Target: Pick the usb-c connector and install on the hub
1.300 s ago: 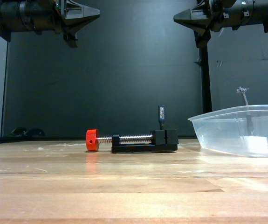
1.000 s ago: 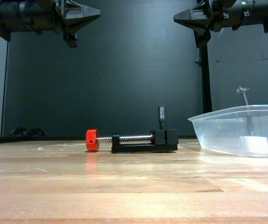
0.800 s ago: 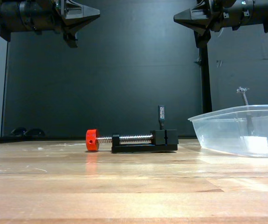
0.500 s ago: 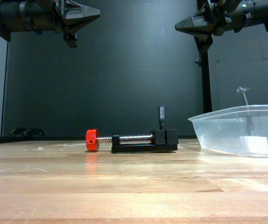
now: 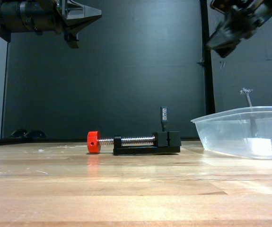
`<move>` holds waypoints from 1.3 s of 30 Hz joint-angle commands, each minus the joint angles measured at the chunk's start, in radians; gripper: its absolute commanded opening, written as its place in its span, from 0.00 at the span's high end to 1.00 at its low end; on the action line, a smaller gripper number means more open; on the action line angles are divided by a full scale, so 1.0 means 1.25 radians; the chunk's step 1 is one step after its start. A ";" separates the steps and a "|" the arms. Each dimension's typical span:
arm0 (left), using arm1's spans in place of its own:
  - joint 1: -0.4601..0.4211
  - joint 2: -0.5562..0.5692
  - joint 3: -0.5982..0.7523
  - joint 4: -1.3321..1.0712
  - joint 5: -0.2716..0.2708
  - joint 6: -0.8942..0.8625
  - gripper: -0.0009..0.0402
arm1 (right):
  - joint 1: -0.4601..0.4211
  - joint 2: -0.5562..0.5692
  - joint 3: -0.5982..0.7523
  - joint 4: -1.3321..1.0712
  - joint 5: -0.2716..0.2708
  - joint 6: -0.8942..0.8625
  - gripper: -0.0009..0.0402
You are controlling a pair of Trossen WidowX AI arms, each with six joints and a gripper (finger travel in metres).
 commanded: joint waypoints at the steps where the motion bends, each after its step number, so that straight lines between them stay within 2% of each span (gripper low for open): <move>1: 0.000 0.000 0.000 0.000 0.000 0.000 0.98 | 0.030 0.000 0.023 -0.071 0.005 0.027 0.98; 4: 0.000 0.000 0.000 0.000 0.000 0.000 0.98 | 0.052 0.000 0.041 -0.134 0.023 0.058 0.98; 14: 0.000 0.000 0.000 0.000 0.000 0.000 0.98 | 0.088 0.023 0.100 -0.332 0.023 0.086 0.98; 27: 0.000 0.000 0.000 0.000 0.000 0.000 0.98 | 0.119 0.160 0.150 -0.433 0.022 0.139 0.97; 31: 0.000 0.000 0.000 0.000 0.000 0.000 0.98 | 0.121 0.199 0.150 -0.437 0.023 0.158 0.90; 39: 0.000 0.000 0.000 0.000 0.000 0.000 0.98 | 0.125 0.287 0.150 -0.430 0.044 0.185 0.63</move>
